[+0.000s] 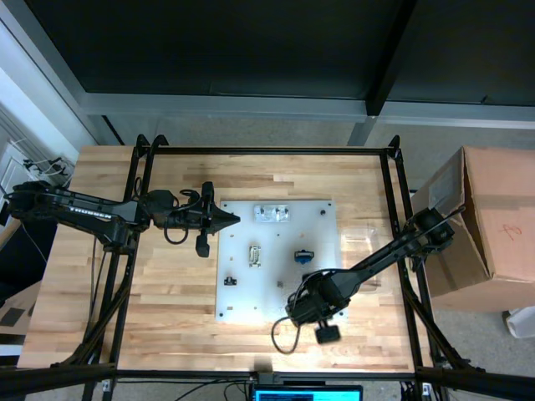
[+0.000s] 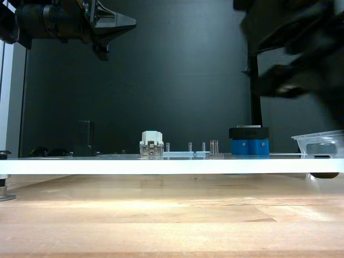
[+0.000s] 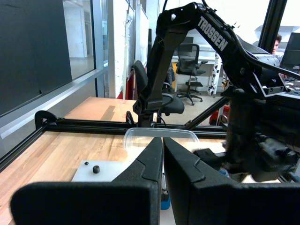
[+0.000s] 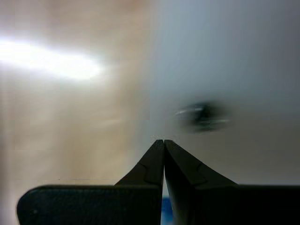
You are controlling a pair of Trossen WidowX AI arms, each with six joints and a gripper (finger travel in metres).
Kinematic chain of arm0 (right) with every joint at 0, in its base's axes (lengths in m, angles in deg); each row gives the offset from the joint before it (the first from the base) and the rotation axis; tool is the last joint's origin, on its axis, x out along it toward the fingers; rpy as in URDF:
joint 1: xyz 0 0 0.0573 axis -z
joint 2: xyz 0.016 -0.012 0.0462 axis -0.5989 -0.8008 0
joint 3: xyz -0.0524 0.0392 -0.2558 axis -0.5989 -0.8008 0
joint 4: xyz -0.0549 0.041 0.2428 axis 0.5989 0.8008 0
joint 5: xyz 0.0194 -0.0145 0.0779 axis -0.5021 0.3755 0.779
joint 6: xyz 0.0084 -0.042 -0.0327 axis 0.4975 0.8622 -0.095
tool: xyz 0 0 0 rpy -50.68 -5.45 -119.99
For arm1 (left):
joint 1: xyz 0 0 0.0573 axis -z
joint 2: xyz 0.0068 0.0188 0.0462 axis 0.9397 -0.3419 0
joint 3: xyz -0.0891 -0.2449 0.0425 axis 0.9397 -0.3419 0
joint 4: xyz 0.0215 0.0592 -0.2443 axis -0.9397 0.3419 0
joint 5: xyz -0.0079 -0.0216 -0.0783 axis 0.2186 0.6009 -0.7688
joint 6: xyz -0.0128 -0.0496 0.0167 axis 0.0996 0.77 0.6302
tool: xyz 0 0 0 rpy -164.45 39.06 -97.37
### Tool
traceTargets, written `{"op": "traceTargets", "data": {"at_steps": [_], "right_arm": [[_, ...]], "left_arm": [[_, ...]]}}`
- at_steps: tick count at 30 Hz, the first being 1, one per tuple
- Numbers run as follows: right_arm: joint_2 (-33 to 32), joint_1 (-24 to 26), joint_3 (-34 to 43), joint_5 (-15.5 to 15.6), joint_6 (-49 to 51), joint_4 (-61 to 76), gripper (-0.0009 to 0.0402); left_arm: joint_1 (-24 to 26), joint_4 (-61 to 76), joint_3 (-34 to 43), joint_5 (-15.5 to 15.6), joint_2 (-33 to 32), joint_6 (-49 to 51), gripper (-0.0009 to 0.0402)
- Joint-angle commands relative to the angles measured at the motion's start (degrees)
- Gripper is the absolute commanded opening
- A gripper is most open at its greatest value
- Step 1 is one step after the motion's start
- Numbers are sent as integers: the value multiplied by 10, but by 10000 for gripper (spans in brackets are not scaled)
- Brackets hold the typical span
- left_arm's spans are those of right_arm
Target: Pick the M12 nut and place it on its threads and fasten
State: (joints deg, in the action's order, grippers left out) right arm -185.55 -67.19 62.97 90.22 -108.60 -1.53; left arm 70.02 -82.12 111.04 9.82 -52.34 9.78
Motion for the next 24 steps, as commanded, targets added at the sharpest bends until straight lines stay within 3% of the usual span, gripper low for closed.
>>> {"op": "traceTargets", "data": {"at_steps": [1, 7, 19, 24], "right_arm": [[4, -1, 6, 4, 5, 19, 0], [6, -1, 6, -50, -1, 27, 0], [46, 1, 6, -54, -21, 45, 0], [57, 2, 6, -111, -46, 65, 0]], "left_arm": [[0, 0, 0, 0, 0, 0, 0], [0, 0, 0, 0, 0, 0, 0], [0, 0, 0, 0, 0, 0, 0], [0, 0, 0, 0, 0, 0, 0]]}}
